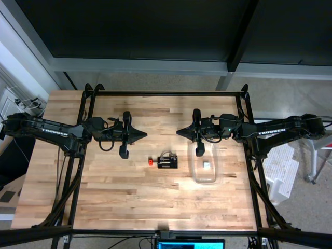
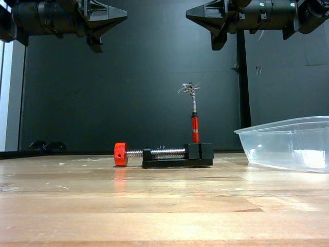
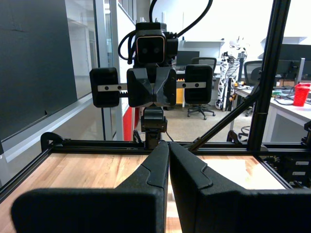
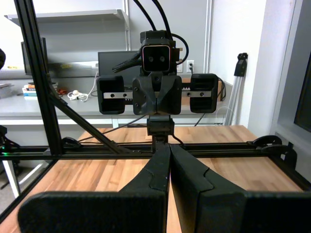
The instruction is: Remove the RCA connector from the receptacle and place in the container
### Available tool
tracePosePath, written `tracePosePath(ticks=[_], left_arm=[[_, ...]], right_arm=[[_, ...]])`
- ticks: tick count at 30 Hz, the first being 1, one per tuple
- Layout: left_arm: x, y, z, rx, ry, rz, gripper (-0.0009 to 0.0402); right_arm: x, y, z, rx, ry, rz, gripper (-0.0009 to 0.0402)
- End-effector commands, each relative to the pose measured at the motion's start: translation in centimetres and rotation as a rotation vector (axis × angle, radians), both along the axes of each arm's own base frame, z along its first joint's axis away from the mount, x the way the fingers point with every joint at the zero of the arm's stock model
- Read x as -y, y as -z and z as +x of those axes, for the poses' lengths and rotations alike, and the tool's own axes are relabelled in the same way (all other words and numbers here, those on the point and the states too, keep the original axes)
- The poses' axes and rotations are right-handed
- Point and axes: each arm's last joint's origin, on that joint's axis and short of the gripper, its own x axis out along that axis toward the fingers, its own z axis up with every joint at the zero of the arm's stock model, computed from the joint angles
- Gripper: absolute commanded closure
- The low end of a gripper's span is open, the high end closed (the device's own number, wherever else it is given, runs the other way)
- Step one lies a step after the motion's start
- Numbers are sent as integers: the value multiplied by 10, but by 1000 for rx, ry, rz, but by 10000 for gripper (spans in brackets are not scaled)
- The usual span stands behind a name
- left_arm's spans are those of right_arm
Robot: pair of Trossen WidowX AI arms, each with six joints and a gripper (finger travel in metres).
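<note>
Wooden worktop (image 1: 129, 197) holds receptacle (image 1: 167, 161) at centre, container (image 1: 195, 171) just right; left tool (image 1: 146, 135) and right tool (image 1: 178, 132) hover above them, both clenched empty.

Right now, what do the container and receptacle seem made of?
The container: apparently clear plastic, see-through, glossy. The receptacle: matte black body, metal or plastic unclear; its bright threaded screw looks like steel. Left hand and right hand hang shut above the table.
</note>
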Motion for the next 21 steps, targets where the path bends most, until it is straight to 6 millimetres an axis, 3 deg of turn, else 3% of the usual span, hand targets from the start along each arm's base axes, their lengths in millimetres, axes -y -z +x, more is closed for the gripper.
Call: tracePosePath(ticks=[1,10,21], left_arm=[[0,0,0,0,0,0,393],[0,0,0,0,0,0,393],[0,0,0,0,0,0,393]], right_arm=[[-1,0,1,-40,-31,7,393],[-6,-8,5,-321,-50,-10,393],[-9,-19,-7,-648,-20,-79,393]])
